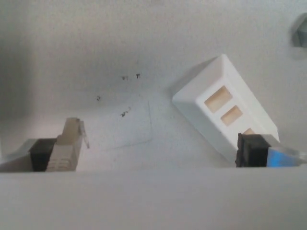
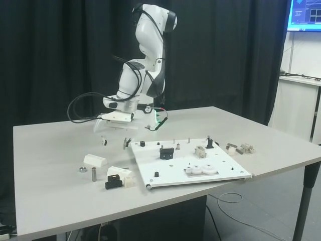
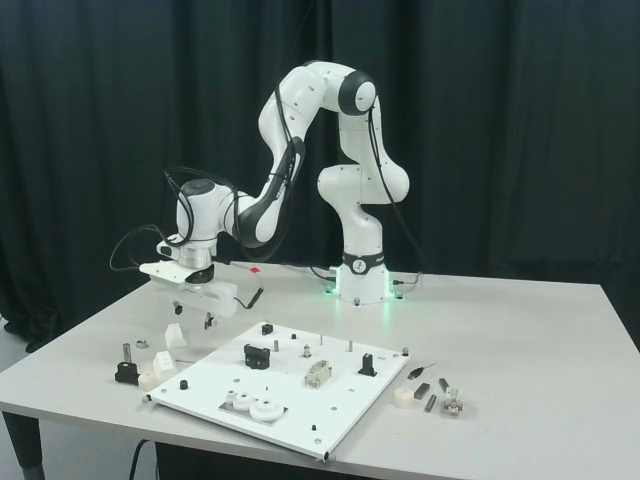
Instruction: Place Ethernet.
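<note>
Jaws wide above one socket block [image 1: 225,108].

We see the gripper [image 2: 114,141] hanging above the table [image 2: 55,145], behind the port block [image 2: 95,160]. In front of that block lie a small cylinder [image 2: 94,173] and, it seems, a clamp [image 2: 119,177]. The mounting board [image 2: 200,173] lies to their right in the first room view.
</note>
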`<state>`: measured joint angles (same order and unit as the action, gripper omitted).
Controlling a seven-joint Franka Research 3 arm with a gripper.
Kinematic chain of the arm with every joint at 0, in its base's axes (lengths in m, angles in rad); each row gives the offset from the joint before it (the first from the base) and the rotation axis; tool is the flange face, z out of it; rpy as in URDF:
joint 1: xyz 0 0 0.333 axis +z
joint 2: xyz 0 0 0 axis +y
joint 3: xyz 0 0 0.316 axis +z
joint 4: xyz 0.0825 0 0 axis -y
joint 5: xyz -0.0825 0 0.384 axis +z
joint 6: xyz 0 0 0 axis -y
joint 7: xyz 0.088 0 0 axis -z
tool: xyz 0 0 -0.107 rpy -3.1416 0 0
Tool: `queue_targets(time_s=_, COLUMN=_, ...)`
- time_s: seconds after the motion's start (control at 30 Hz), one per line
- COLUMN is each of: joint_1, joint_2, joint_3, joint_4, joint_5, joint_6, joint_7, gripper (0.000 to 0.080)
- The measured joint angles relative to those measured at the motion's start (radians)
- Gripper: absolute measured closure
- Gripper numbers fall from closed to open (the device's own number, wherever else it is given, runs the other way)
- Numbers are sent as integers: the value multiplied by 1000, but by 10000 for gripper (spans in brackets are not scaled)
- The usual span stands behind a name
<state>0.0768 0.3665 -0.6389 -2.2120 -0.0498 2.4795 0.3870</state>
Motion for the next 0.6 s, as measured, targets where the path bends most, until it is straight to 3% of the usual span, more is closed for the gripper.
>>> queue_targets(time_s=0.6, joint_1=-7, joint_2=7, joint_3=4, joint_4=13, joint_5=0, joint_6=-5, joint_7=0, gripper=3)
